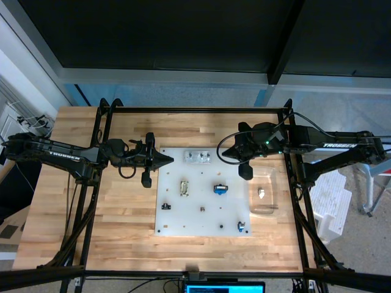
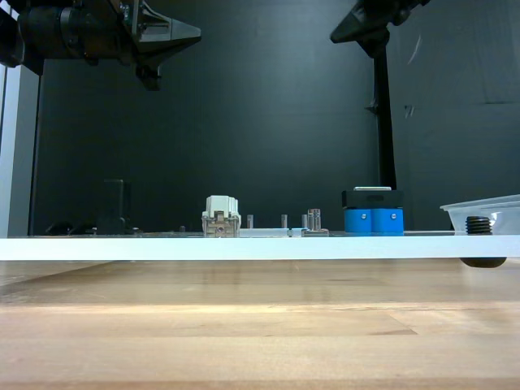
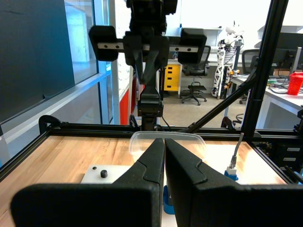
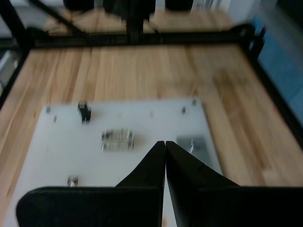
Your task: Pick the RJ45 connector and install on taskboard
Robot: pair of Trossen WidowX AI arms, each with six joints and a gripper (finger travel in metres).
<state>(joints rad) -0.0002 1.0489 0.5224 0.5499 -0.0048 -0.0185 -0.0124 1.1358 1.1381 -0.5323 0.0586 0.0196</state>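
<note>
Apparently the connector (image 3: 232,166) stands in the blue jack (image 1: 242,227) at the white board's (image 1: 183,220) near right corner, with its grey cable (image 3: 237,147) rising upright. Just off the board's right edge, the clear tray (image 1: 272,207) holds only the white block (image 1: 261,193). Farther back, the right gripper (image 4: 164,144) hangs clenched on nothing above the board. The left gripper (image 3: 164,142) is likewise pinched empty over its far left edge. We judge the seating needs checking. Any press should come straight down, clear of the cable.
</note>
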